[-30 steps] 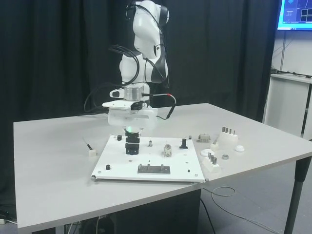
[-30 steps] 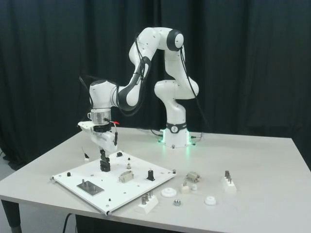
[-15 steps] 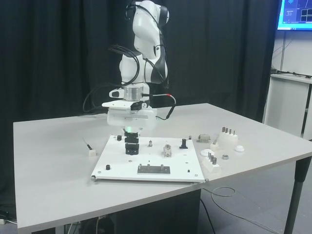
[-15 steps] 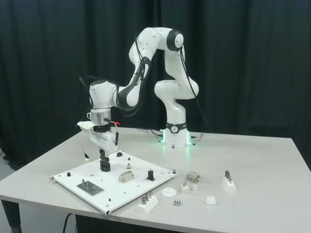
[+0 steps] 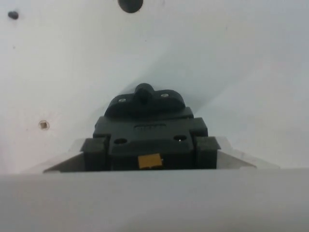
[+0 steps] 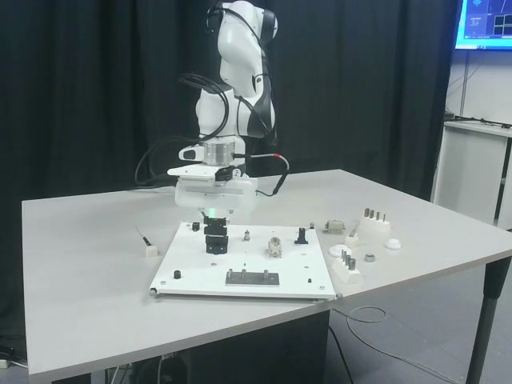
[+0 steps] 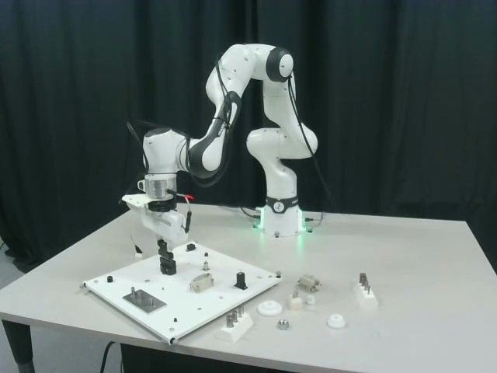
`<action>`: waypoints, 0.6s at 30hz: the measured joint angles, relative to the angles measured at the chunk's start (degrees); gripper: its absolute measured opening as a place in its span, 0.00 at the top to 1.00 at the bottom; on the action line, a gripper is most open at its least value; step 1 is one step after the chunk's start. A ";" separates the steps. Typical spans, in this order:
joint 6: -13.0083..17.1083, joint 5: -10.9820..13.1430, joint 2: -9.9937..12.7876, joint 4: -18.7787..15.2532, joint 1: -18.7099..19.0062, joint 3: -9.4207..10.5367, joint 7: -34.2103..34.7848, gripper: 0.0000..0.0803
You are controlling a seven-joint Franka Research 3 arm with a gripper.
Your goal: Insert D-SUB.
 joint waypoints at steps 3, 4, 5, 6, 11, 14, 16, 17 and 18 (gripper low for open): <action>0.19 0.02 0.04 0.00 -0.05 0.00 -0.09 0.53; 0.22 0.04 0.05 0.00 -0.07 0.00 -0.09 0.53; 0.23 0.07 0.05 0.00 -0.08 0.00 -0.09 0.53; 0.23 0.10 0.06 0.00 -0.09 0.00 -0.09 0.53; 0.23 0.34 0.06 -0.01 -0.13 -0.03 -0.09 0.53; 0.23 0.49 0.06 -0.01 -0.14 -0.05 -0.09 0.53; 0.23 0.55 0.06 -0.01 -0.14 -0.05 -0.09 0.53; 0.23 0.57 0.06 -0.01 -0.14 -0.05 -0.09 0.53; 0.23 0.59 0.06 -0.01 -0.14 -0.05 -0.09 0.53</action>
